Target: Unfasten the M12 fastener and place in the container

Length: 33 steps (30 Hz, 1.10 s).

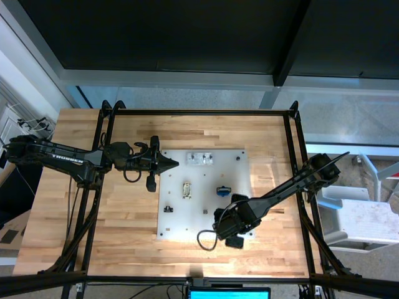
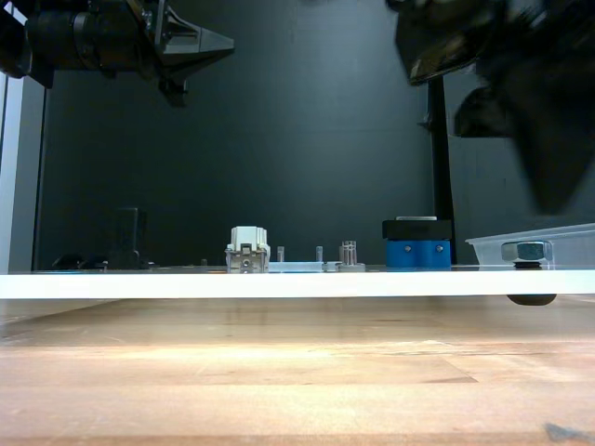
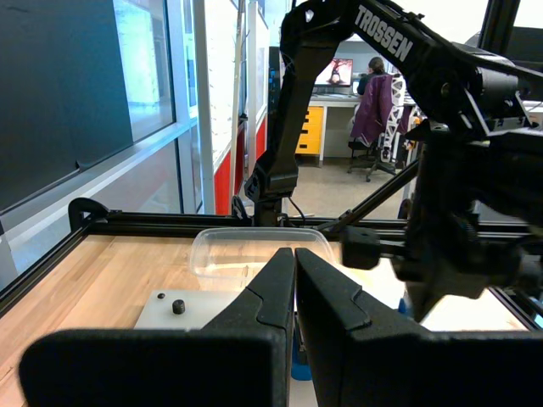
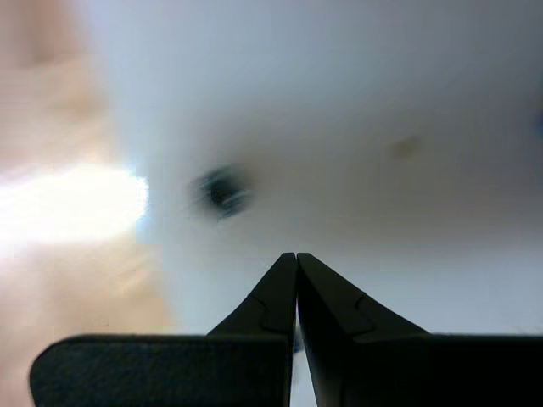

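Note:
A small silver nut [image 2: 527, 251] sits on top of a short black stud [image 2: 527, 264] at the board's near right edge, in front of the clear container [image 2: 558, 239]. The container [image 3: 259, 250] looks empty in the left wrist view. My right gripper [image 4: 296, 254] hovers over the white board [image 4: 407, 102] near that spot, shut with nothing between its fingers; a blurred dark blob [image 4: 222, 191] lies ahead of it. From above, my right gripper [image 1: 229, 232] covers the stud. My left gripper [image 1: 176, 164] hangs shut above the board's far left edge.
On the white board [image 1: 181, 218] stand a white connector block [image 2: 247, 256], a blue and black block [image 2: 417, 243], a small ribbed silver post [image 2: 349, 253] and a clear part [image 1: 201, 159]. The black frame rails [image 1: 299, 187] border the table. A cable loop [image 1: 207, 240] hangs by the right gripper.

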Motion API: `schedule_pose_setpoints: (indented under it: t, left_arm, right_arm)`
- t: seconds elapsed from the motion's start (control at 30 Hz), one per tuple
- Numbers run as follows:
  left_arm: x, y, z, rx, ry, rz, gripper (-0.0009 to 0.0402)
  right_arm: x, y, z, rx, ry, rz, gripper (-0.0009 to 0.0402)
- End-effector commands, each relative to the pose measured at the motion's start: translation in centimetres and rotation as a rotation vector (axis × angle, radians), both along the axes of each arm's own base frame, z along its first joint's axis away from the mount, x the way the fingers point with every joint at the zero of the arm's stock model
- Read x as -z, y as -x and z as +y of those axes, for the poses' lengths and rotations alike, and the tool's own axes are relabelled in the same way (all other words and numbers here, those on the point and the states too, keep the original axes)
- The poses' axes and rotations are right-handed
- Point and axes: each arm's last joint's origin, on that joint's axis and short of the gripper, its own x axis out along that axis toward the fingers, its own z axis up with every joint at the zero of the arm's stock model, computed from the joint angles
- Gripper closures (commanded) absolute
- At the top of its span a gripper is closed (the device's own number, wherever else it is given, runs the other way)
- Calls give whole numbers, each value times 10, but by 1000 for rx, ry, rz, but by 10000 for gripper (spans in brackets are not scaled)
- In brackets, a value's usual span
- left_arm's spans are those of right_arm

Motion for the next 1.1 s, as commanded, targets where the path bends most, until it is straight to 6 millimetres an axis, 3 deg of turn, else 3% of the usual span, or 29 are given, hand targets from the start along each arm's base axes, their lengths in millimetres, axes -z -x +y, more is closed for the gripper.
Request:
schedule_pose_setpoints:
  t: [0.03, 0.37, 0.8, 1.1]
  left_arm:
    - [0, 0, 0, 0, 0, 0, 393]
    - [0, 0, 0, 0, 0, 0, 393]
    - [0, 0, 0, 0, 0, 0, 393]
    - [0, 0, 0, 0, 0, 0, 393]
  right_arm:
    - [-2, -3, 4, -30, -85, -16, 393]
    - [17, -12, 11, -60, -98, -21, 393]
    - [21, -14, 12, -60, -91, -30, 393]
    - [9, -3, -5, -3, 266, -45, 393]
